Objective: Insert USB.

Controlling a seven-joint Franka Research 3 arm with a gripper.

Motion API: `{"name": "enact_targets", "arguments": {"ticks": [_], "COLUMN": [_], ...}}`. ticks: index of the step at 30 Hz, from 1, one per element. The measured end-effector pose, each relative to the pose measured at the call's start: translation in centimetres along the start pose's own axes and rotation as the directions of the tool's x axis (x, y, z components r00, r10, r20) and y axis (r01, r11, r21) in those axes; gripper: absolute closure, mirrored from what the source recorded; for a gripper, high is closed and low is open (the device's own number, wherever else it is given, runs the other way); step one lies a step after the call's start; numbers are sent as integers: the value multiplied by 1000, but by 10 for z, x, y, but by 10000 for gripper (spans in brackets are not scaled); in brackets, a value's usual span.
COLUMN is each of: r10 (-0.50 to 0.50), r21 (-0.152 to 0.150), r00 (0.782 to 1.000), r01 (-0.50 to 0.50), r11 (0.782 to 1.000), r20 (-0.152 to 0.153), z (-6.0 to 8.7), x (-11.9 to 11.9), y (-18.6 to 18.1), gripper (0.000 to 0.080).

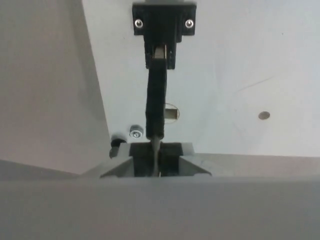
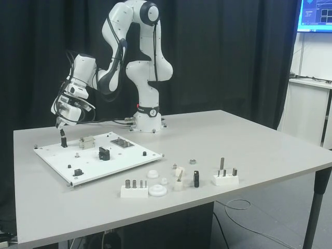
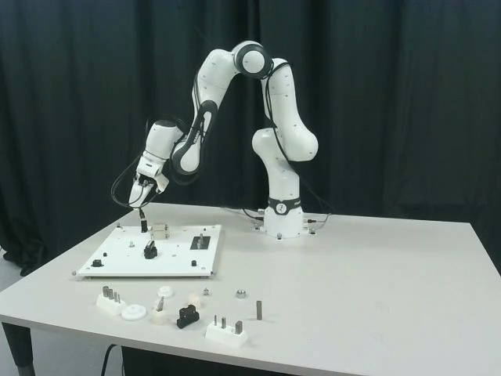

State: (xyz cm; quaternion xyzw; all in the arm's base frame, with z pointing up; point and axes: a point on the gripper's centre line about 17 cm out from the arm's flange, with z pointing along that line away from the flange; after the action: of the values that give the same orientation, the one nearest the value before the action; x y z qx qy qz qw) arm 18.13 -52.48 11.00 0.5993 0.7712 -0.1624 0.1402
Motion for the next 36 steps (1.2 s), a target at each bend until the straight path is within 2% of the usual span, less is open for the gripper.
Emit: {"name": "enact_targets", "arguments": {"ticks": [11,36], "r10": [3,3], "r21": [3,6], "r00": [999,999], "r01": [-3,-3], "r11": [1000,1000], "r20": [-34,-44], "z": [-1,-1], "x": [8,11], "y": [-2,-3], "gripper": [777,777]}}
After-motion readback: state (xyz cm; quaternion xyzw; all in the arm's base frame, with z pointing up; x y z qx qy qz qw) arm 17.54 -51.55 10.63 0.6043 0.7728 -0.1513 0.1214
